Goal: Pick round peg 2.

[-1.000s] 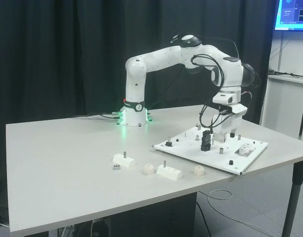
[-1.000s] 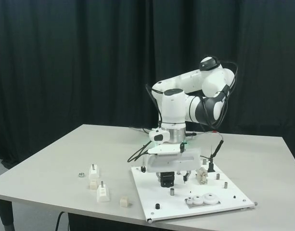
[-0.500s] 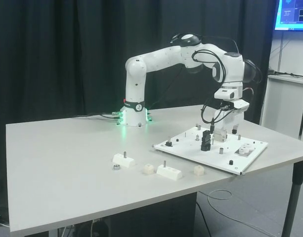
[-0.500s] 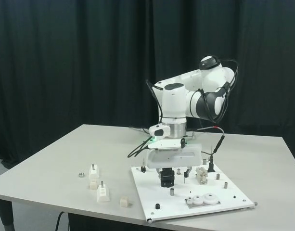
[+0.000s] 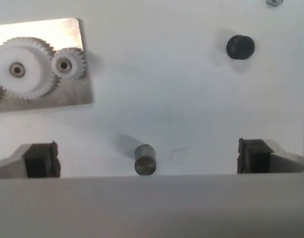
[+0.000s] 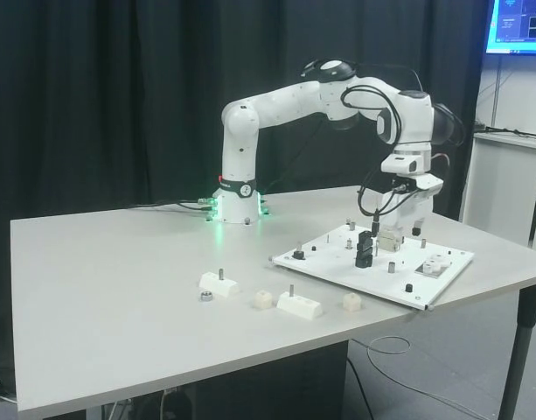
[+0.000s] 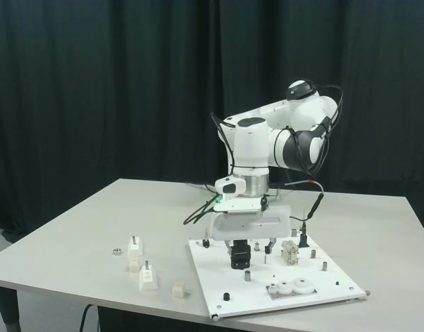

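The white robot arm's two-fingered gripper (image 5: 147, 157) hung above the flat white assembly board (image 6: 337, 262), released, its black-padded fingers (image 5: 40, 159) spread wide with nothing between them but air. In the wrist view a short grey metal round peg (image 5: 145, 158) stood upright in the board, roughly midway between the two fingertips and touching neither. This was apparently round peg 2, though the pictures carried no label to confirm it. On the same board, a pair of meshed white toothed gears (image 5: 38, 63) sat on a grey metal plate to one side of the peg, and a black round knob (image 5: 240, 46) lay well apart from it on the other side.

Judged from this, the task was only at the approach stage: the gripper was lined up over the peg, but descent, closing and lifting all remained.
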